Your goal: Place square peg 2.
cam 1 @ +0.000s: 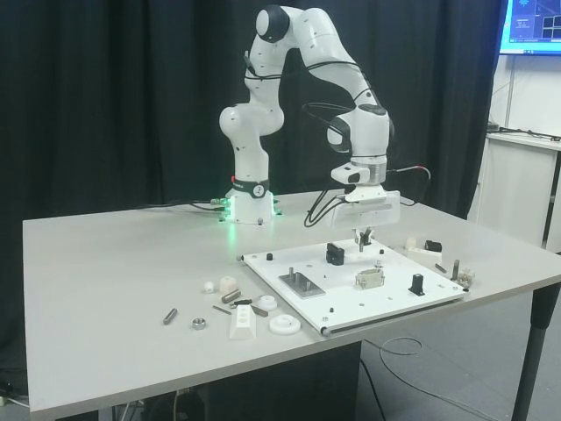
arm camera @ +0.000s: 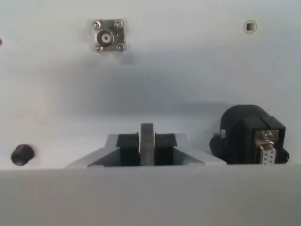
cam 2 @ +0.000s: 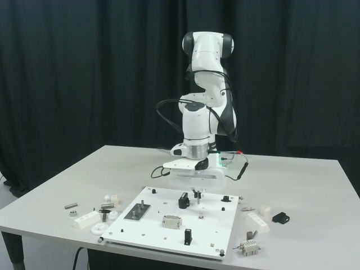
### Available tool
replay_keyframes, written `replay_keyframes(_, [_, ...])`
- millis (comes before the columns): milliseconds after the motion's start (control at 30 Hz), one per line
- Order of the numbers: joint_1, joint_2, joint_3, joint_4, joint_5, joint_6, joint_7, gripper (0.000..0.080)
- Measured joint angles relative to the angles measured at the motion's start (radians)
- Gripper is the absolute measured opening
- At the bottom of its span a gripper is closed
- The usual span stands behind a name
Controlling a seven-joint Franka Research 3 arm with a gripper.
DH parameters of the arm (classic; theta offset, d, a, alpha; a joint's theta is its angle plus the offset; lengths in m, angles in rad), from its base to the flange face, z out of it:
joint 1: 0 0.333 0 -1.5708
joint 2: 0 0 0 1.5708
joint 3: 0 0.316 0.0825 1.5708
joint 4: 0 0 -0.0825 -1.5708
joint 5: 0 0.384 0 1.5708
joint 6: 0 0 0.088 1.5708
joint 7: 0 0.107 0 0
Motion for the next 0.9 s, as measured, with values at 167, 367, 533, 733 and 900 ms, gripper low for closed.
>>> replay_keyframes(167, [0.000,0.000,-0.006,0.003,-0.020,0.000,0.000,0.0067])
replay_keyframes(367, [-0.001,0.000,-0.030,0.011,-0.055,-0.006,0.000,0.0067])
replay_keyframes(533, [-0.009,-0.005,-0.060,0.023,-0.103,-0.030,-0.004,0.0067])
replay_keyframes(733, [-0.033,-0.018,-0.099,0.044,-0.157,-0.071,-0.029,0.0067])
replay_keyframes(900, [-0.066,-0.031,-0.119,0.063,-0.182,-0.104,-0.070,0.0067])
